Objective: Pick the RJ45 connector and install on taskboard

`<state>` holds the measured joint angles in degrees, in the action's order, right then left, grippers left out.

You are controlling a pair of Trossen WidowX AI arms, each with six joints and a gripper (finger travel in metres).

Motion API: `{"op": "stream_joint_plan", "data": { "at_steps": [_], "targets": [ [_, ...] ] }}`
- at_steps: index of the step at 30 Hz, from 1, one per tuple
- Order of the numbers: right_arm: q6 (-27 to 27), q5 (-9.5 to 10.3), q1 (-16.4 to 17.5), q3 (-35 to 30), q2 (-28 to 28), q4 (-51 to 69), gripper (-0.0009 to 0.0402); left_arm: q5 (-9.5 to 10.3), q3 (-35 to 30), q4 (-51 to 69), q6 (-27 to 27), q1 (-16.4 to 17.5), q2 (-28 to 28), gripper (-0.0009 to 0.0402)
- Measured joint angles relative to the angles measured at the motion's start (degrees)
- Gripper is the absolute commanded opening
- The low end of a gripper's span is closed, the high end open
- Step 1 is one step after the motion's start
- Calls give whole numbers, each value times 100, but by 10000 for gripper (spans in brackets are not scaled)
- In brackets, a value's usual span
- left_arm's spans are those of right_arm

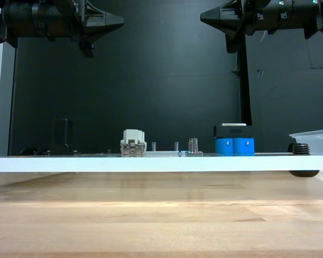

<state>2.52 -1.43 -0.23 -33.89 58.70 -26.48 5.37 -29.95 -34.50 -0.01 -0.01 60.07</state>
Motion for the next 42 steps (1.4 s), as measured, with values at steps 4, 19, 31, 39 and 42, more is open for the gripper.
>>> {"op": "stream_joint_plan", "data": {
  "at_steps": [4, 19, 31, 39, 42],
  "targets": [
    [2, -46, 0, 0, -2, 0, 0, 0, 0, -2, 0, 0, 2, 0],
    [166, -2, 0, -125, -190, 507, 0, 0, 0, 0, 0, 0, 0, 0],
    [199, 0, 11, -732, -905, 3294, 0, 0, 0, -2, 0, 0, 2, 0],
    [337, 157, 26, -1298, -1147, 5160, 0, 0, 2, 0, 0, 0, 2, 0],
    [361, 160, 39, -1541, -1150, 5925, 0, 0, 2, 0, 0, 0, 2, 0]
  ]
}}
